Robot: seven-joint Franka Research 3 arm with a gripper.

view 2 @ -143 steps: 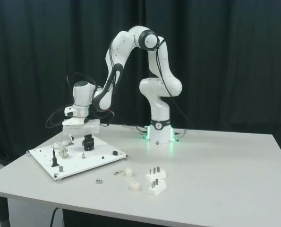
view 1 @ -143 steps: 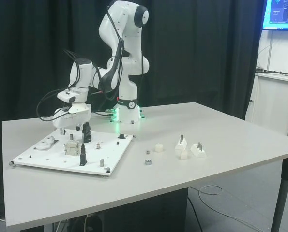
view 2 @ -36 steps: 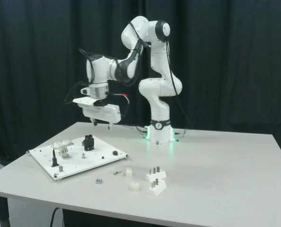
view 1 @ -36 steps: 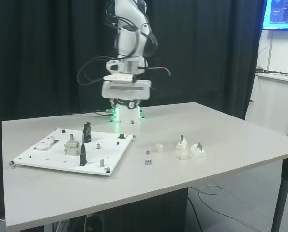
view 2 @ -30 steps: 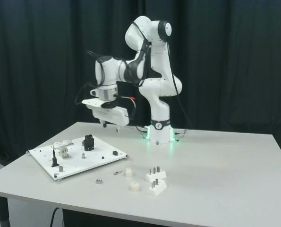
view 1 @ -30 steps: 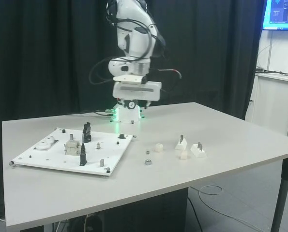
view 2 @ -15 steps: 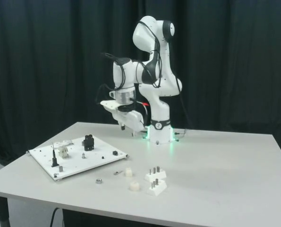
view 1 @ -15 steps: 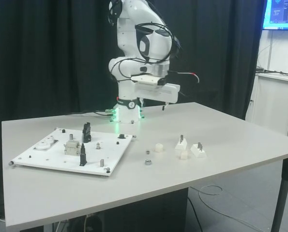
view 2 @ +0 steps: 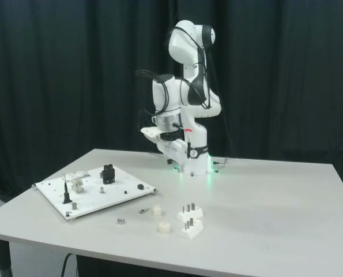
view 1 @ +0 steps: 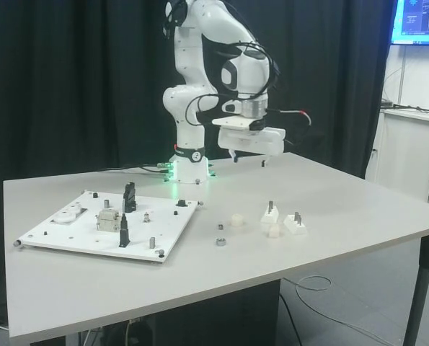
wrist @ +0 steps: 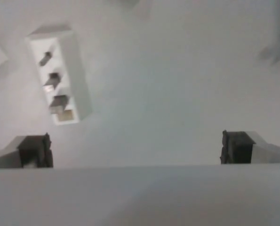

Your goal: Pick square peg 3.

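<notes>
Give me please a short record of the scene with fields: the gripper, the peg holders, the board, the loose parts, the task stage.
gripper: gripper open, holding nothing, high above the table
peg holders: two white peg holders with dark pegs standing in them, side by side on the table; one peg holder shows three pegs in the wrist view
board: white assembly board with small fixtures, flat on the table, far from the gripper
loose parts: white round part, small nut
task stage: no peg grasped yet
</notes>
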